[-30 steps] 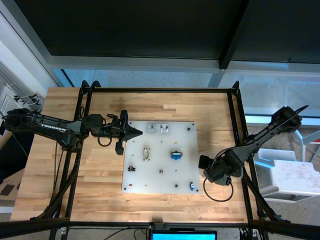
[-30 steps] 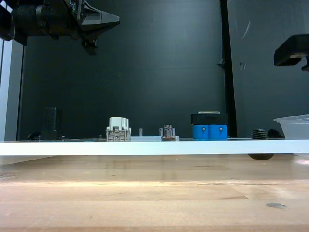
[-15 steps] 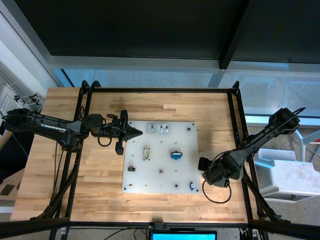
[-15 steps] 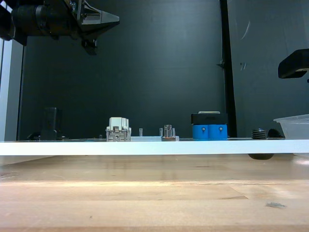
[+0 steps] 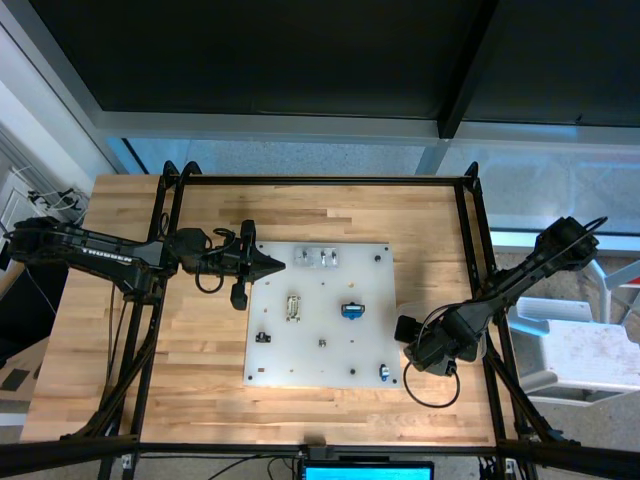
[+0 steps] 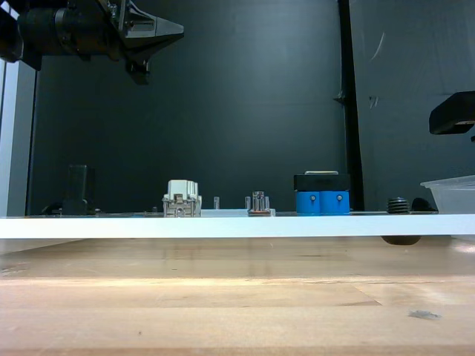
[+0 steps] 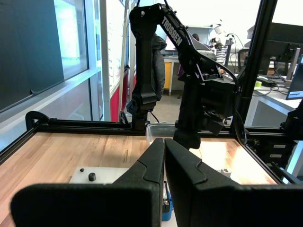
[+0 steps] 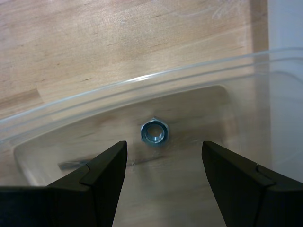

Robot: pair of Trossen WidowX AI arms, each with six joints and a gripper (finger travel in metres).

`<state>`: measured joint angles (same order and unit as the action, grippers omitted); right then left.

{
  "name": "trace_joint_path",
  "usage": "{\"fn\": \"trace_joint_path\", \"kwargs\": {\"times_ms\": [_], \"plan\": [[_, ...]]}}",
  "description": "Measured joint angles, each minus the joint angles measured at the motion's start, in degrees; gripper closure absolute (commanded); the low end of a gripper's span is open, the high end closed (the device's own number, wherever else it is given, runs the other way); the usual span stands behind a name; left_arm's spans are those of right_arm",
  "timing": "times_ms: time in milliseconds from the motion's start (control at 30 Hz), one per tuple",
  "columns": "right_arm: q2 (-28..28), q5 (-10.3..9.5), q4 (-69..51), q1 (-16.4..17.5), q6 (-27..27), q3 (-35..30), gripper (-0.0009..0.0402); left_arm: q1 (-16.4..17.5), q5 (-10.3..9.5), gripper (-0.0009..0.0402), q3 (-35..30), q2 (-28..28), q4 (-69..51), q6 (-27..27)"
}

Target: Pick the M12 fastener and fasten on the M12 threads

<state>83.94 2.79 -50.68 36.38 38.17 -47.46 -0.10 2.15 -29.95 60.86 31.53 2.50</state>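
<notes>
A small silver hex nut [image 8: 154, 132], the M12 fastener, lies flat on the floor of a clear plastic tray [image 8: 142, 80]. My right gripper [image 8: 163, 149] hangs over it, open, with one black finger on each side of the nut and not touching it. In the high view the right gripper [image 5: 432, 345] is just off the board's right edge. The black ribbed stud [image 6: 399, 205] stands bare near the board's near right edge [image 5: 355, 371]. My left gripper [image 5: 270, 265] is shut and empty, raised at the board's far left; its fingers [image 7: 164, 146] are pressed together.
The white board [image 5: 320, 350] carries a blue block [image 6: 321, 194], a grey connector [image 6: 182, 200] and a small silver post [image 6: 258, 202]. The clear tray [image 6: 453, 194] sits on the wood right of the board. Black frame rails border the table.
The right arm has lowered toward the tray and shifted slightly toward the near side. The left arm has not moved.
</notes>
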Motion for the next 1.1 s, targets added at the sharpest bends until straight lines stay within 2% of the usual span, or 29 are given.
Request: {"fn": "trace_joint_path", "kwargs": {"times_ms": [233,633,767,1100], "plan": [[2.4,0.00,1.9,0.1,-0.3,0.4,0.0173,0.0,0.00,0.0393,0.0,0.0,0.0,0.0],[2.6,-0.02,4.5,0.2,-0.3,2.9,0.0173,0.0,0.00,0.0393,0.0,0.0,0.0,0.0],[2.6,-1.42,5.5,0.2,-0.3,3.5,0.0173,0.0,0.00,0.0393,0.0,0.0,0.0,0.0],[2.6,-1.42,6.4,0.3,-0.3,4.1,0.0174,0.0,0.00,0.0393,0.0,0.0,0.0,0.0]]}}
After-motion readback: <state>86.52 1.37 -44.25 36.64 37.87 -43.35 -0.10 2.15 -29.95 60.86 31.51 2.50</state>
